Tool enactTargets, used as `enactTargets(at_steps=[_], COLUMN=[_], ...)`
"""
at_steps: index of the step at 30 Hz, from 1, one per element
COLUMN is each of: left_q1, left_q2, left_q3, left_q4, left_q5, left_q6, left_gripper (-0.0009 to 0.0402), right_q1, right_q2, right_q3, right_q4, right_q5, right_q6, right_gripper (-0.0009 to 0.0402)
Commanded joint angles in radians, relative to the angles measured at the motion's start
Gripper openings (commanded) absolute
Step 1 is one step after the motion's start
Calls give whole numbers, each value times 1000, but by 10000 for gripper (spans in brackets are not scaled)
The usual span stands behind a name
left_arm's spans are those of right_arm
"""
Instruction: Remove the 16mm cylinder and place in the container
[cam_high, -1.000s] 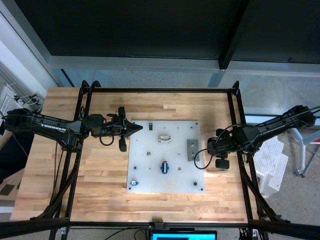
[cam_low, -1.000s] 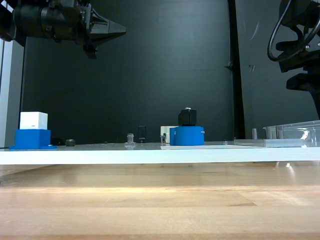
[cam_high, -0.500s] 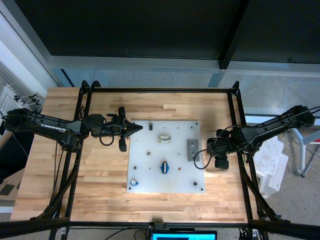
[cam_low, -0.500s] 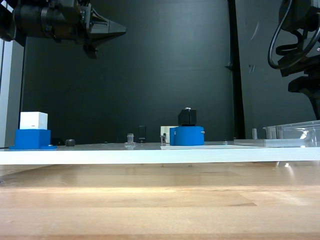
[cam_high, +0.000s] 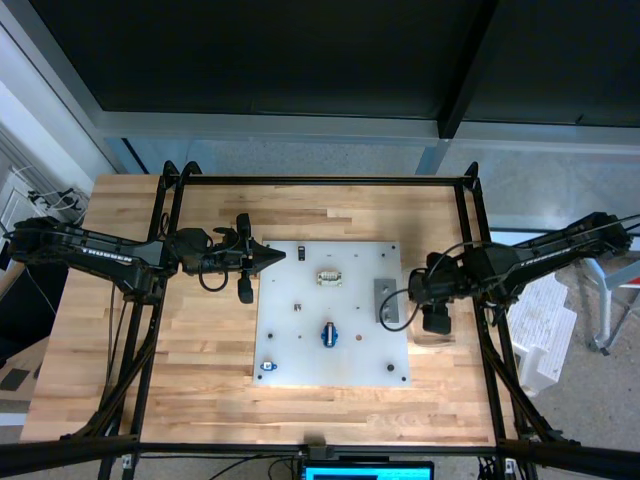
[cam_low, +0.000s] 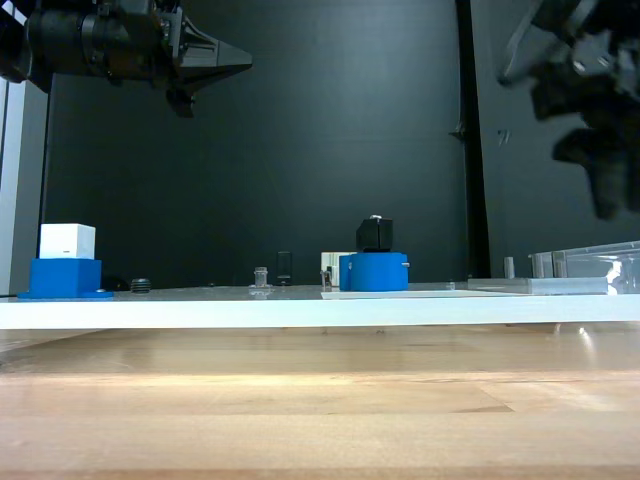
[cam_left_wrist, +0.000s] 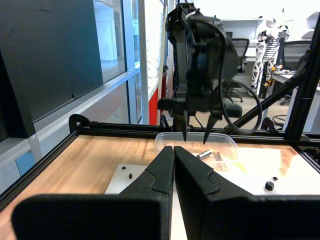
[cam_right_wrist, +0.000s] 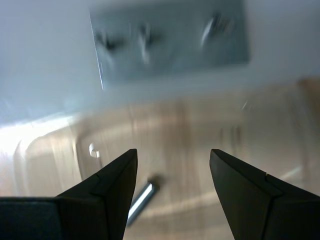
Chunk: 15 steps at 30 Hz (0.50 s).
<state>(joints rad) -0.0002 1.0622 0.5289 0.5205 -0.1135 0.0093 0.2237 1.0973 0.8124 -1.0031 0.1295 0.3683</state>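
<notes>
The 16mm cylinder (cam_right_wrist: 141, 196), a short grey metal rod, lies flat on the floor of the clear container (cam_right_wrist: 45, 150), and it also shows from the left wrist as the cylinder (cam_left_wrist: 205, 153) inside the container (cam_left_wrist: 170, 139). My right gripper (cam_right_wrist: 171, 151) hangs open above the container (cam_high: 437, 340), holding nothing. It is at the board's right edge as right gripper (cam_high: 425, 315), (cam_low: 605, 190), (cam_left_wrist: 195, 138). My left gripper (cam_high: 275, 256) is shut and empty, high over the board's left side, also left gripper (cam_low: 245, 60).
The white task board (cam_high: 300, 350) carries a grey metal block (cam_high: 385, 298), (cam_right_wrist: 170, 40) beside the container, a blue connector (cam_high: 329, 335), (cam_low: 373, 270), a blue base with a white cube (cam_low: 66, 262) and small pegs. A black frame (cam_high: 470, 230) rings the wooden table.
My right gripper has risen and swung left toward the board, and shows blurred. The left arm has not moved.
</notes>
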Motion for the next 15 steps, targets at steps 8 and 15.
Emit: enactTargets(at_steps=[8,15], left_q1=[0,0], left_q2=[0,0], left_q3=[0,0], left_q4=[0,0], left_q5=[0,0], left_q6=[0,0], left_gripper=[0,0], right_q1=[-101,-155], right_q2=[0,4], right_q3=[115,95], right_q4=[257,563], right_q5=[32,24], right_q6=[-178,-277], right_gripper=[137,66])
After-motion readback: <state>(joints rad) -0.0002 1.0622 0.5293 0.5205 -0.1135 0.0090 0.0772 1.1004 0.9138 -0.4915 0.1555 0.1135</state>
